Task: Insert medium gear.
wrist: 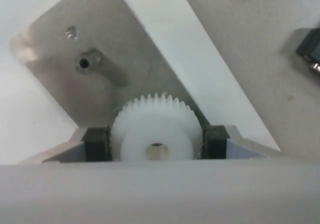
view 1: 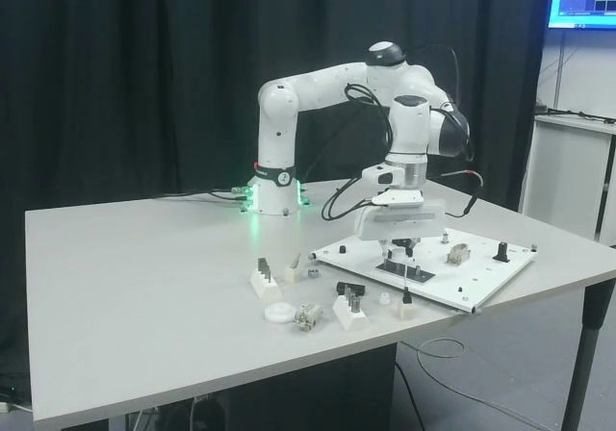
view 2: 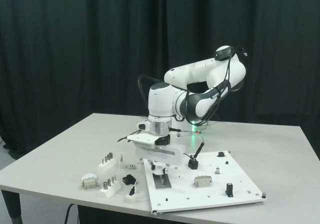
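My end effector is clamped on the white medium gear, one black finger pressed against each side of its toothed rim. I hold the gear just above the grey metal plate set into the white board on the grey tabletop. An upright peg stands on that plate, a little apart from the gear.

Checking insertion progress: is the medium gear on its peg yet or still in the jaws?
Not inserted. The white toothed plastic gear sits clamped between the black pads, above the grey metal plate; the peg stands bare.
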{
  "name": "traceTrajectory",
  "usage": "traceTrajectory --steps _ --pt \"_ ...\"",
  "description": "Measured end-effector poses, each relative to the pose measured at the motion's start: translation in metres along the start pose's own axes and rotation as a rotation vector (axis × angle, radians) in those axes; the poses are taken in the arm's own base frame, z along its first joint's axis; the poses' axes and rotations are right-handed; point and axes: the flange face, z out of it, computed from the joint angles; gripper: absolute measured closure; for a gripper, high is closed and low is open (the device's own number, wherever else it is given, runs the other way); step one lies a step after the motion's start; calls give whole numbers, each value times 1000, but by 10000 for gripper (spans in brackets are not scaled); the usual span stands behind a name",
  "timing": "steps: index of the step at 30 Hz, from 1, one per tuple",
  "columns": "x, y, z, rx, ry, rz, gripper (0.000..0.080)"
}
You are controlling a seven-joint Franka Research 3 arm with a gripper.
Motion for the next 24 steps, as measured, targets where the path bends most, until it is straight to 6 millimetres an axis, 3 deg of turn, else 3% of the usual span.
traceTrajectory --steps 24 --pt "-12 2 4 5 -18 7 407"
